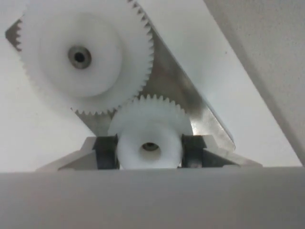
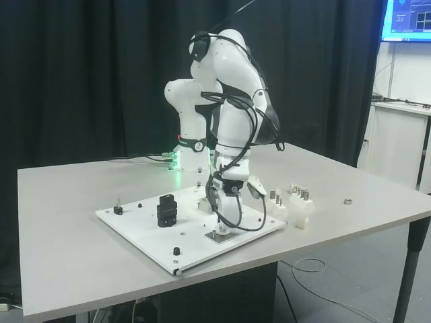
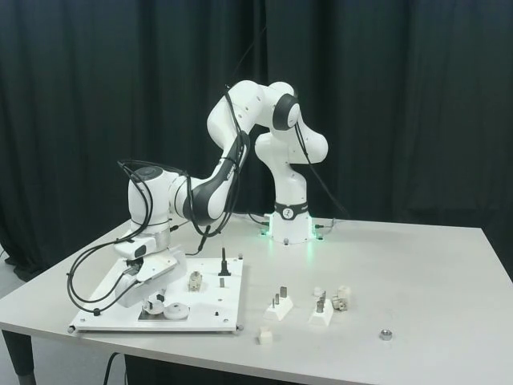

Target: Insert medium gear.

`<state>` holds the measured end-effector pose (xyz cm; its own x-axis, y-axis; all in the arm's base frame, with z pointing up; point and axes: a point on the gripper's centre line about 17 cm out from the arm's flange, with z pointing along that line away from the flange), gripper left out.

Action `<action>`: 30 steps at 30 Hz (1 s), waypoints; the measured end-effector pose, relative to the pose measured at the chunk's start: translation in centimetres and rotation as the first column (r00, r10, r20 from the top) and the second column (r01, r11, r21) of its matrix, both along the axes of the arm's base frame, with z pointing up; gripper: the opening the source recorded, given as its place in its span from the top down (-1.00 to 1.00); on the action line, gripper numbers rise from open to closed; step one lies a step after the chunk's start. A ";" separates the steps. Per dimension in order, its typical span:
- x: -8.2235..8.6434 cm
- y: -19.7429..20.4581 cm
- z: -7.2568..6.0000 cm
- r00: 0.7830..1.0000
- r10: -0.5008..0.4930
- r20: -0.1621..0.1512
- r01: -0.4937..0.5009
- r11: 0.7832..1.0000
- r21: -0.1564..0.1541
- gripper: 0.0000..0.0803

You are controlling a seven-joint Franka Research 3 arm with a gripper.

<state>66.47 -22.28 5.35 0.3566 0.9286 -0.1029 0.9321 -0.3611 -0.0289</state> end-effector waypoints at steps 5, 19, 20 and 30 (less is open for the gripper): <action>0.0 0.0 0.0 0.999 0.033 -0.003 -0.033 0.999 0.002 0.30; 0.0 0.0 0.0 0.995 0.097 -0.007 -0.097 0.995 0.006 0.30; 0.0 0.0 0.0 0.995 0.097 -0.007 -0.097 0.995 0.006 0.30; 0.0 0.0 0.0 1.000 -0.011 0.001 0.011 1.000 -0.001 0.30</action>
<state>66.45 -22.30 5.34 0.3670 0.9245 -0.1031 0.9280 -0.3715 -0.0278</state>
